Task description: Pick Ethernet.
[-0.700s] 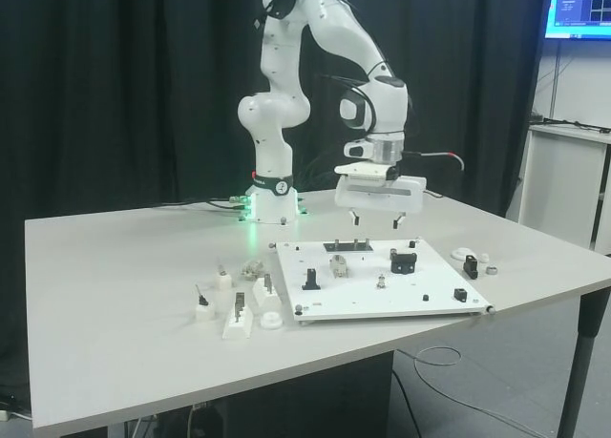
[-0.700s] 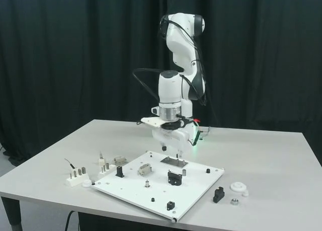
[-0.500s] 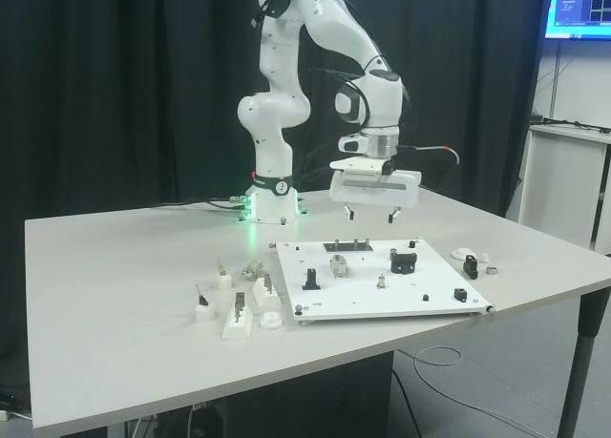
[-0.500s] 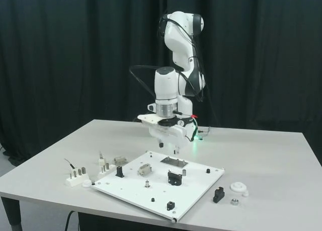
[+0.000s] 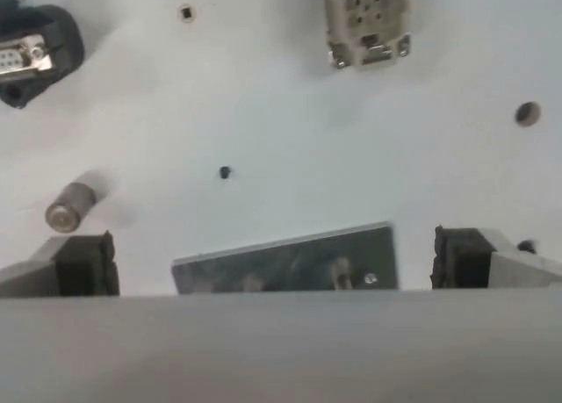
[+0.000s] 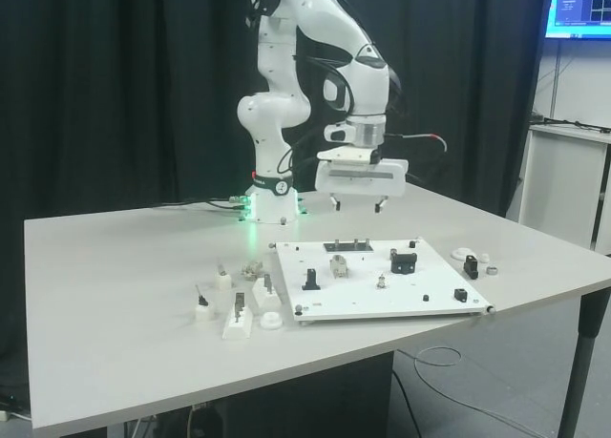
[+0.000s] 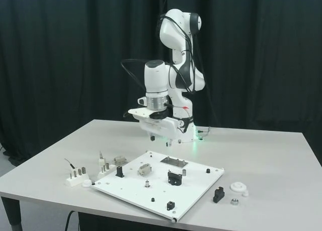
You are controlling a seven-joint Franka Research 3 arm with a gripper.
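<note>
The white arm [image 7: 171, 80] stands bolted near the table's [image 7: 271, 155] far edge, with a green glow at its base, and its gripper [image 7: 161, 138] hangs open above the far edge of the white board [image 7: 196, 190], touching nothing. The board lies near the table's front edge, carrying small black and grey fittings. Beside its left edge stand a few small white holders [image 7: 75, 178]; off its right corner lie a black part [image 7: 219, 194] and a white gear [image 7: 237, 187]

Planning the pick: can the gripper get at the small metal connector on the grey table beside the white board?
Probably yes: the gripper hangs open above the white board, and nothing covers the small metal connector.
</note>
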